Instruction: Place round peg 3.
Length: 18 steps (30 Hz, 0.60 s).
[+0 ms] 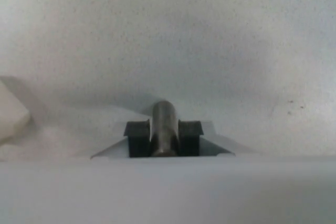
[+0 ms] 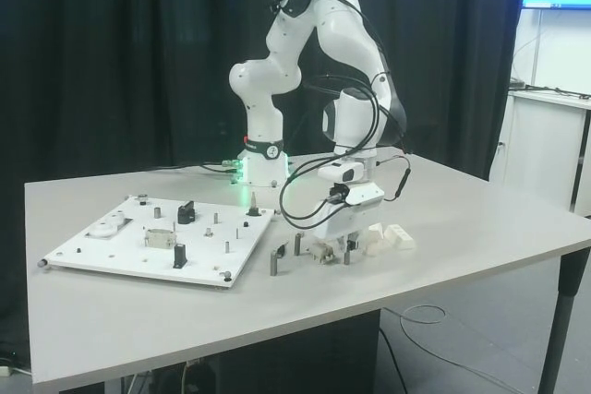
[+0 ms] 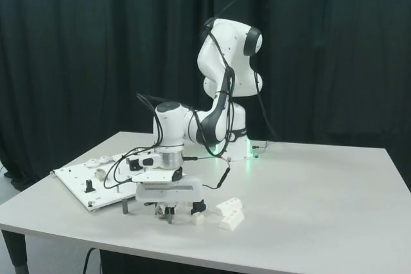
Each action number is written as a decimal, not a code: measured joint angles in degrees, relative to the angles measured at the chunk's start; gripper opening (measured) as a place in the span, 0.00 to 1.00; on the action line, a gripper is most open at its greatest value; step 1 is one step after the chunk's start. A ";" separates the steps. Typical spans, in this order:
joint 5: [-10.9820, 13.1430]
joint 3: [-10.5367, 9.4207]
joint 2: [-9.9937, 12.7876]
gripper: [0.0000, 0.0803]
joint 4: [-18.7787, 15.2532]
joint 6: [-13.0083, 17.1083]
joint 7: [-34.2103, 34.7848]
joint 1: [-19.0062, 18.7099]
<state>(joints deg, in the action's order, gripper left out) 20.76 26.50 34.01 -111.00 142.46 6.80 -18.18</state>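
A grey metal round peg [image 1: 164, 127] stands upright between my black fingers [image 1: 137, 137], and my gripper [image 1: 164, 146] is shut on it. In the room views the gripper [image 2: 334, 251] hangs low over the grey table, just off the near right corner of the white assembly board [image 2: 157, 237]. From the second room view the gripper [image 3: 168, 213] is almost touching the table, with the peg's lower end [image 3: 170, 218] poking out under it. The board [image 3: 96, 178] lies to the side of it.
Two white blocks [image 2: 388, 237] lie on the table close beside the gripper, also seen as white blocks [image 3: 231, 213]. Another grey peg [image 2: 273, 263] stands upright between the gripper and the board. The board carries several small black and grey fixtures [image 2: 180, 251].
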 joint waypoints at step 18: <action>-1.40 0.07 -1.12 0.96 0.01 -0.30 0.00 0.11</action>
